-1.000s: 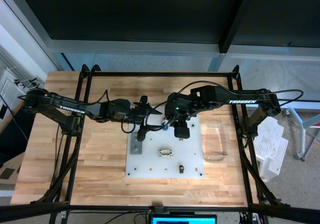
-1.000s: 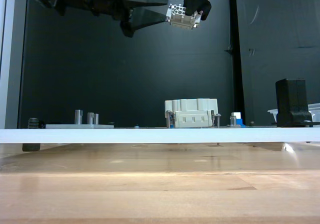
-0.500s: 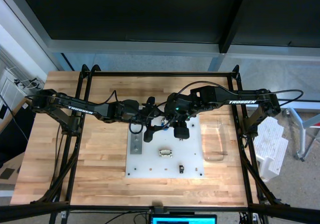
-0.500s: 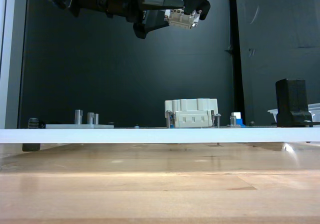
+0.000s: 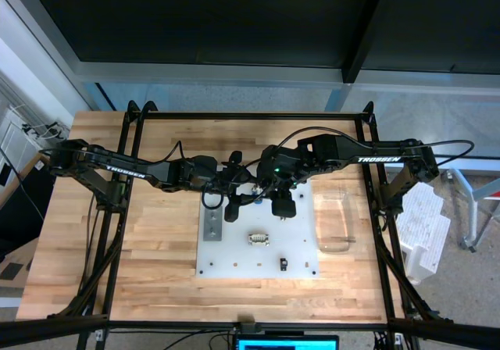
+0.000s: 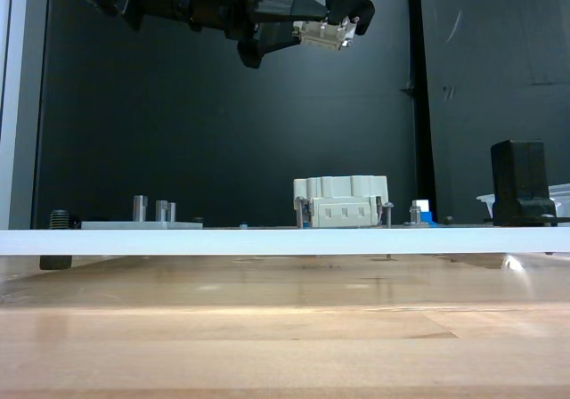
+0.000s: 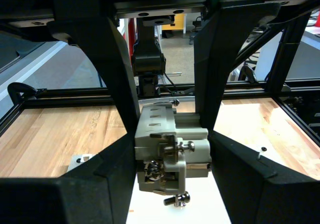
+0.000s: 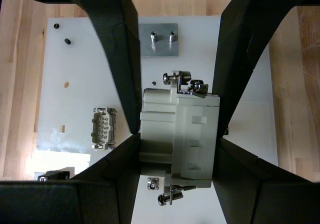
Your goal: Pick the HAN10E connector and install on the hub
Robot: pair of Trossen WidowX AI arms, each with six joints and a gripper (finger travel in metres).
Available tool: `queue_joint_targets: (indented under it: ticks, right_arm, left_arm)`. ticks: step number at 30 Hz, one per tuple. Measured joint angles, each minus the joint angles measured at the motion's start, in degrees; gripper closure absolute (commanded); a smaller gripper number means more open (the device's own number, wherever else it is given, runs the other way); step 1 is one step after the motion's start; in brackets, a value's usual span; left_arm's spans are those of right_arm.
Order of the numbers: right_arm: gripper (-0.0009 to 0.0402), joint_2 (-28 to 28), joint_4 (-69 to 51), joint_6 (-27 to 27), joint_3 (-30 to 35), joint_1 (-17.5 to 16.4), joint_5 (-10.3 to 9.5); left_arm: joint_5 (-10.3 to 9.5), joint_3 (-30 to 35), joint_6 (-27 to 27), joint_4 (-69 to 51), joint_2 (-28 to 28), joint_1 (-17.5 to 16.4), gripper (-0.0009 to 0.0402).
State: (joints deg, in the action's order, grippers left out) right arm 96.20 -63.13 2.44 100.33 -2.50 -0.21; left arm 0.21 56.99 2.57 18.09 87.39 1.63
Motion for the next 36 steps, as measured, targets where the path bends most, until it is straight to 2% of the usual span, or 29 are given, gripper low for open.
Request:
queue_joint_targets:
  ticks: [7, 13, 16, 22, 28, 32, 36]
  right_arm:
    - [0.0322, 0.0, 0.0, -0.1, 0.0, 0.0, 0.17]
    - [0.0311, 0.0, 0.0, -0.2, 0.0, 0.0, 0.22]
    - [0.027, 0.0, 0.0, -0.4, 0.0, 0.0, 0.09]
    - [0.0149, 0.0, -0.3, -0.4, 0.0, 0.1, -1.27]
    - [0.0051, 0.0, -0.3, -0.2, 0.0, 0.5, -1.01]
    - [0.0019, 0.0, -0.4, -0.3, 0.5, 1.3, -1.11]
    - [0.0016, -0.1, -1.5, -1.5, 1.9, 1.8, -2.05]
  left_arm:
    - [-0.04, 0.0, 0.5, 0.0, 0.0, 0.0, 0.0281]
    - [-0.07, 0.0, 0.9, 0.0, -0.1, 0.0, 0.0298]
    - [-0.13, 0.0, 1.0, 0.1, -0.1, 0.0, 0.0299]
    - [0.15, 0.0, 1.9, 0.4, -0.1, 0.0, 0.0295]
    - [0.15, 0.0, 4.3, 0.4, -0.1, 0.0, 0.0295]
    - [0.13, 0.0, 6.5, 0.4, -0.1, 0.0, 0.0296]
    - [-0.07, 0.0, 13.4, -0.2, -0.1, 0.0, 0.0296]
